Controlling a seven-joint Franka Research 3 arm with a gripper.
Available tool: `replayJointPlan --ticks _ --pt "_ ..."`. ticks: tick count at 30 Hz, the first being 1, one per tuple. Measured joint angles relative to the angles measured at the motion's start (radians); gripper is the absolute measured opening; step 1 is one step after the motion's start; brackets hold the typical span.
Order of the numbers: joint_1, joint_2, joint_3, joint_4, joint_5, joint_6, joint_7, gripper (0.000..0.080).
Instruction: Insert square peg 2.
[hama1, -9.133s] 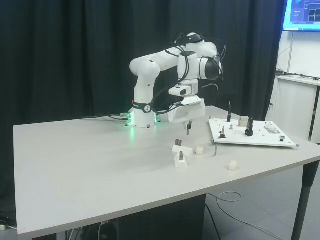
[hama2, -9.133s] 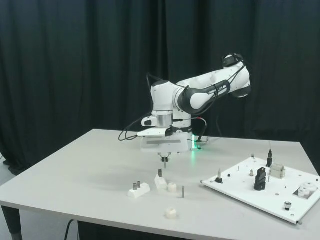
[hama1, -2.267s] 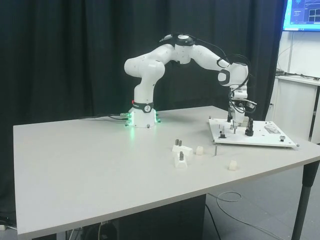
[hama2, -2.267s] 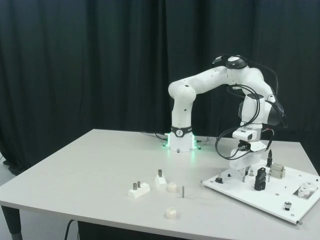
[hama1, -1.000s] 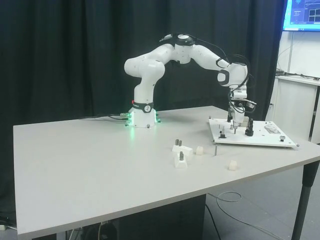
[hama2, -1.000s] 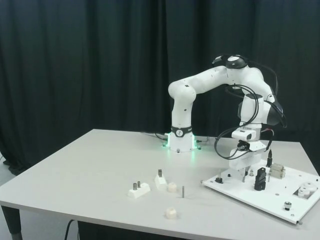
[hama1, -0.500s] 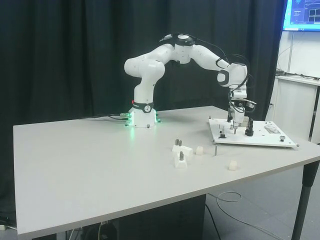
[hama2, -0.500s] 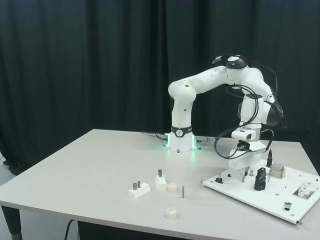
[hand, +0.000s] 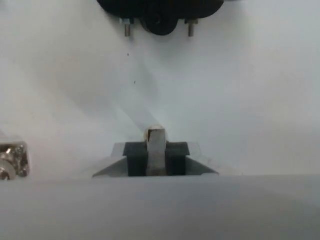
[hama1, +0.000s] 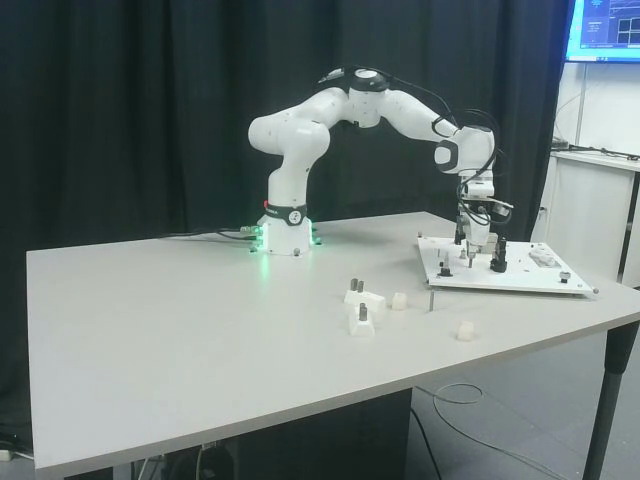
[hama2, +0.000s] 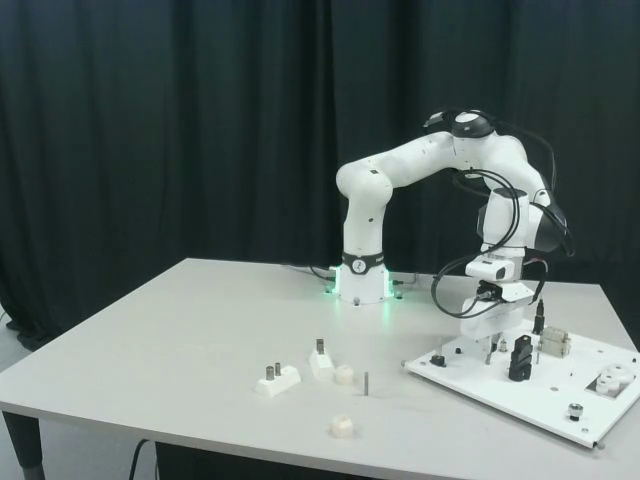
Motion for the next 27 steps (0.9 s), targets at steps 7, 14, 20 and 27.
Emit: replayJointPlan --ticks 7,14,20,27 --pt "0.000 0.000 0.000 0.000 0.000 0.001 0.000 0.0075" --pt "0.000 0.000 0.000 -0.002 0.000 0.002 0.006 0.0075" --pt "0.000 -0.002 0.000 -0.005 0.000 0.002 0.047 0.0075" --pt "0.000 -0.005 -0.001 -0.008 0.000 0.002 0.091 0.0075"
